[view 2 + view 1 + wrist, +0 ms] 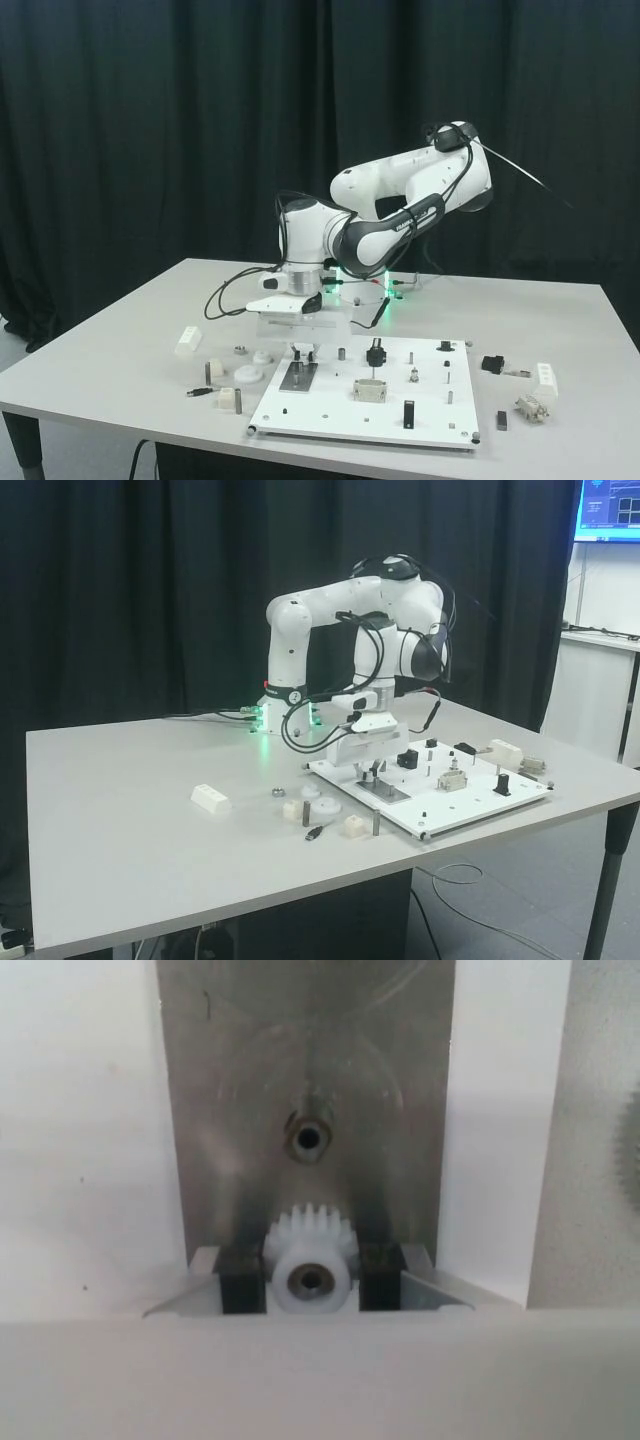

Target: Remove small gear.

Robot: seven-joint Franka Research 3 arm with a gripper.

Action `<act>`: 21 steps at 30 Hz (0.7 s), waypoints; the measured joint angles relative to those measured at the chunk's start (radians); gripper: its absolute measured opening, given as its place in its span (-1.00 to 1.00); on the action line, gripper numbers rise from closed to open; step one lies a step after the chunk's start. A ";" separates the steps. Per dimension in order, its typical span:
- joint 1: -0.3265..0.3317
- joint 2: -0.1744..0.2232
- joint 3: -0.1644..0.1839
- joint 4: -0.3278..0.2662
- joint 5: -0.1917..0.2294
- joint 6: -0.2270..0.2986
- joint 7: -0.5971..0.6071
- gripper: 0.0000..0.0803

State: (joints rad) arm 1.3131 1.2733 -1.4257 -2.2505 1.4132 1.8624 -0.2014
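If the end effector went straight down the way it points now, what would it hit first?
Most likely the grey metal plate on the white board, right beneath it. The end effector is shut on the small white gear; whether the gear has left its peg cannot be told.

The small gear (310,1260) looks like white moulded plastic, matt, with cleanly cut teeth and a metal-lined bore at its centre. It sits between the gripper (310,1282) fingers, whose black pads (240,1278) look like dull rubber or plastic. Beneath it, the grey plate (240,1110) reads as brushed metal, faintly glossy, with circular scuff marks and a shiny metal pin hole (308,1140). The white board (330,410) carrying the plate looks smooth and matt. The tabletop (120,790) is a smooth grey laminate with little sheen. The arm (400,195) has glossy white plastic shells. The black curtain (150,590) behind hangs as matt cloth in folds.
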 joint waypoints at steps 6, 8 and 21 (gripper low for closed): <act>0.004 -0.001 -0.008 -0.001 -0.007 -0.003 0.000 -0.50; 0.005 -0.002 -0.009 -0.002 -0.008 -0.004 0.000 -0.50; 0.005 -0.004 -0.014 -0.002 -0.012 -0.008 0.000 -0.51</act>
State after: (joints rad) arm 1.3185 1.2695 -1.4400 -2.2525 1.4014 1.8544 -0.2014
